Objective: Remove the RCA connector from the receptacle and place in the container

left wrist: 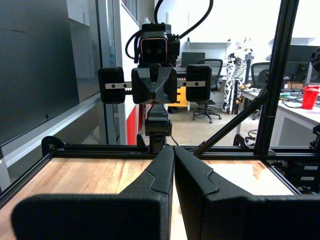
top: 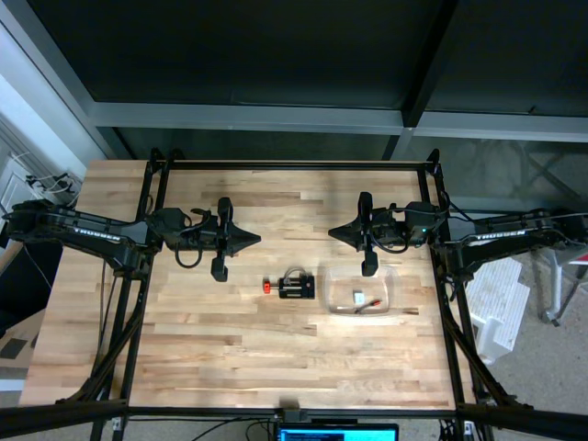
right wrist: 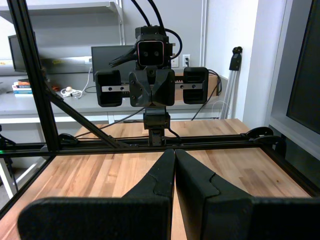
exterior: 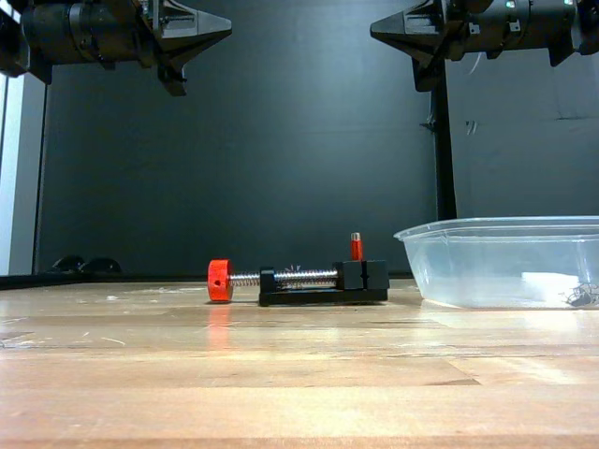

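Observation:
The receptacle (top: 296, 288) (exterior: 323, 282) is a small black block with a red knob (exterior: 219, 280), lying mid-table. The RCA connector (exterior: 356, 247), red with a pale tip, stands upright on the block's right part. The clear container (top: 360, 289) (exterior: 505, 262) sits just right of the block. My left gripper (top: 256, 240) (exterior: 227, 36) (left wrist: 173, 149) hovers shut high above the table, left of the block. At the same height, my right gripper (top: 332, 232) (exterior: 373, 31) (right wrist: 174, 151) is shut and empty, behind the container.
In the container lie a small white square piece (top: 356, 296) and a small reddish-dark item (top: 371, 308). A black frame (top: 294, 165) runs round the table's far and side edges. A screen (top: 337, 431) sits at the near edge.

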Robot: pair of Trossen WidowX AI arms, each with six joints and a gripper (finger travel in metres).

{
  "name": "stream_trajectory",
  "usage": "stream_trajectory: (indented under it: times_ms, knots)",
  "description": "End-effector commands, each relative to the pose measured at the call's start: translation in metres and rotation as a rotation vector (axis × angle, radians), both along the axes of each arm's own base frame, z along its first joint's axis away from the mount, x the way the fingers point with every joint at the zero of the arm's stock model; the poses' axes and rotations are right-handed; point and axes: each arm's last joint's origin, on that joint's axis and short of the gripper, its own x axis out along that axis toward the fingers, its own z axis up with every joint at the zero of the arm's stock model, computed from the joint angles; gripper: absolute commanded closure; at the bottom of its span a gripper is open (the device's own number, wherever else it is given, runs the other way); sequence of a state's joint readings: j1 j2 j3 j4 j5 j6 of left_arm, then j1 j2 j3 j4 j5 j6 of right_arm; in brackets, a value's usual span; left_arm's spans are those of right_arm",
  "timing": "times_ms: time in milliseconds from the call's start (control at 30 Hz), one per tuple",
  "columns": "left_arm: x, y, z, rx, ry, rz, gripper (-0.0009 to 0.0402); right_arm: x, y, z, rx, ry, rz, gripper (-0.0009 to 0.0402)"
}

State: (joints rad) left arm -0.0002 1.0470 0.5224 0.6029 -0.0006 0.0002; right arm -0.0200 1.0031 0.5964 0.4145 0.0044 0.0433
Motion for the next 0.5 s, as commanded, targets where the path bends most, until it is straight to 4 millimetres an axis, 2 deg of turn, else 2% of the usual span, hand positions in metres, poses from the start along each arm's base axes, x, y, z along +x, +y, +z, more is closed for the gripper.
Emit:
stream_trajectory:
  times_ms: [33, 500]
  knots:
    - [0.0001, 0.0000, 0.0001, 0.000, 0.000, 0.000, 0.0393, 0.0002, 0.0000, -0.0001, 0.001, 0.001, 0.000, 0.0393]
    - [0.0001, 0.0000, 0.0001, 0.000, 0.000, 0.000, 0.0393, 0.0002, -0.0001, -0.0009, 0.000, 0.010, -0.003, 0.0393]
